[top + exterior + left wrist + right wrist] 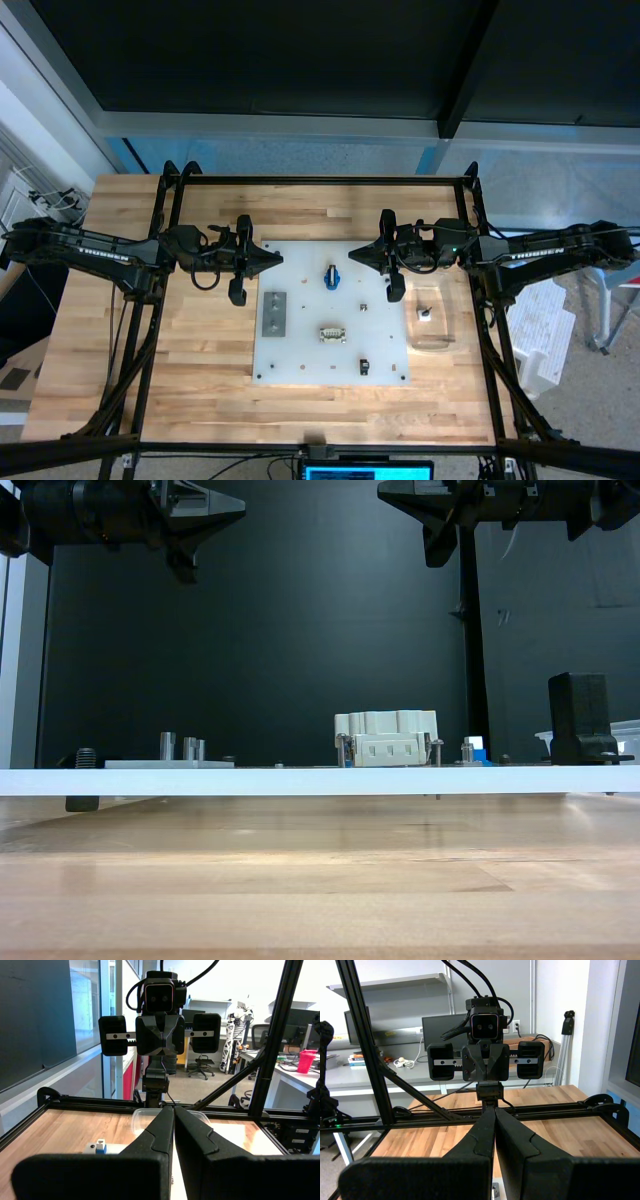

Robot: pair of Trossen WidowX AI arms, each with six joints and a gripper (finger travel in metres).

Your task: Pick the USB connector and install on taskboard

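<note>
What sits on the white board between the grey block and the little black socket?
In the high view, the beige connector. The left pincer and right pincer hover shut above the taskboard's far side.

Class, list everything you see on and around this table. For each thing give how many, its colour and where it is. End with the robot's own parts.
table: one, light wood, under everything.
taskboard: one, white, middle of the table.
blue knob: one, blue, far part of the taskboard.
grey block: one, grey metal, left part of the taskboard.
beige connector: one, beige, middle of the taskboard.
black socket: one, black, near right part of the taskboard.
clear tray: one, transparent, right of the taskboard.
USB connector: one, small, darkish, inside the clear tray.
left gripper: one, black, shut, raised over the taskboard's far left part.
right gripper: one, black, shut, raised over the taskboard's far right part.
</note>
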